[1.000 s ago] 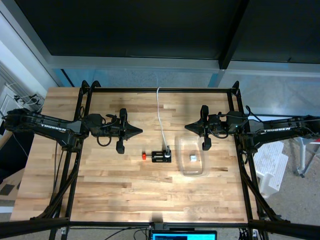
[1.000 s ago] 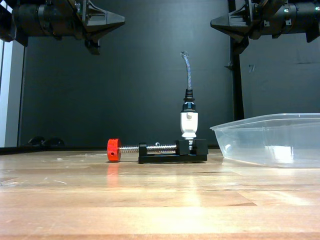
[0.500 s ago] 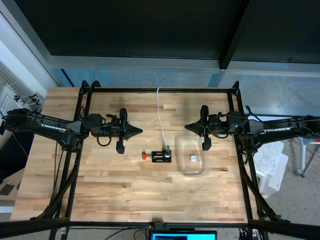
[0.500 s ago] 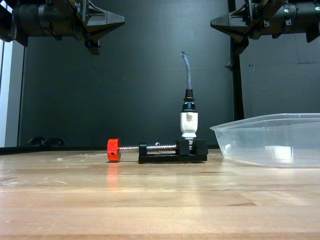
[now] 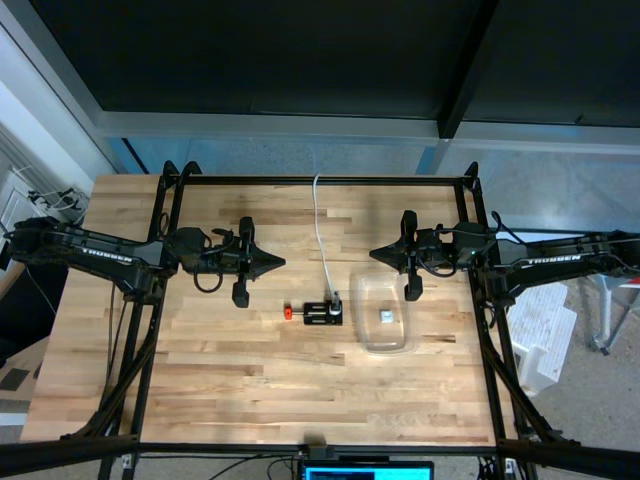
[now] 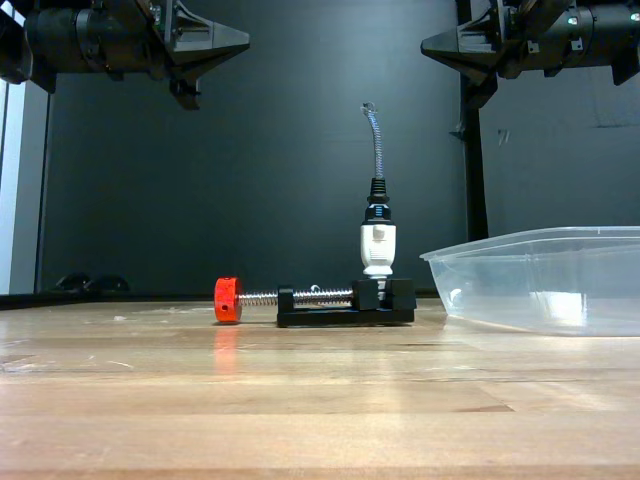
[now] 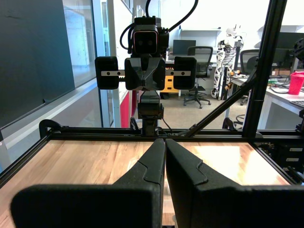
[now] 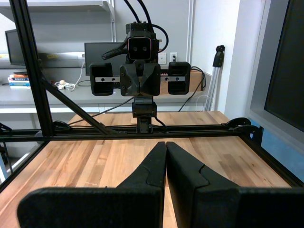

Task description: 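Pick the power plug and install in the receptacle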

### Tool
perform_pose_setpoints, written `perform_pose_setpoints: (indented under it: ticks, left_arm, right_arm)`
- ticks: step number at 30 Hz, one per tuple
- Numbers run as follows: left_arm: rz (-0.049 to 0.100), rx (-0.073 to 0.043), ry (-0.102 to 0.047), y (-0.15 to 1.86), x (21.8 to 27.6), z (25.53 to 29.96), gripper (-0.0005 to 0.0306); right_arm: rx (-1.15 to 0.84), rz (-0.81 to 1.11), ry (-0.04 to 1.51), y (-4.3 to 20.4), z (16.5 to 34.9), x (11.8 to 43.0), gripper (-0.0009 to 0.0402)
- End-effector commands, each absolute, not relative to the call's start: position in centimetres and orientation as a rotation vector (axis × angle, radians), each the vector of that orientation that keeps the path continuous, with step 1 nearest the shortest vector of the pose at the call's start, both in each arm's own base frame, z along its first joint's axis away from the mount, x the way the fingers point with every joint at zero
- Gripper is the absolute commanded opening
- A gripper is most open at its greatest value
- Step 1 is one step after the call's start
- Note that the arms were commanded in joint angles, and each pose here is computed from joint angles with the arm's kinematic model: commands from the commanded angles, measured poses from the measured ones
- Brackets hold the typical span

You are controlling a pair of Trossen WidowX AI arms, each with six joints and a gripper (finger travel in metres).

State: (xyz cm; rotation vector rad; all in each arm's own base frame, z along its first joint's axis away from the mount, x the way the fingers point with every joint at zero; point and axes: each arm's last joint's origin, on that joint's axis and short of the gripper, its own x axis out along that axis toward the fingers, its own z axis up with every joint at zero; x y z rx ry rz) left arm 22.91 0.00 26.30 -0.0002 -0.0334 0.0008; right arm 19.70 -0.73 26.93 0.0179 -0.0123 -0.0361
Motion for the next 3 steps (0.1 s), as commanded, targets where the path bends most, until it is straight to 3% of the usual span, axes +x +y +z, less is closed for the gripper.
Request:
perform_pose_setpoints:
  ticks: [1, 3]
  left_arm:
    - [0.000, 0.000, -0.034, 0.00, 22.91, 26.30, 0.0000]
    - [0.001, 0.000, -0.034, 0.01, 22.91, 26.30, 0.0000]
  right_arm:
    - [0.018, -0.036, -0.013, -0.72, 26.95, 19.70, 0.0000]
    - [0.018, -0.036, -0.013, -0.72, 26.95, 19.70, 0.0000]
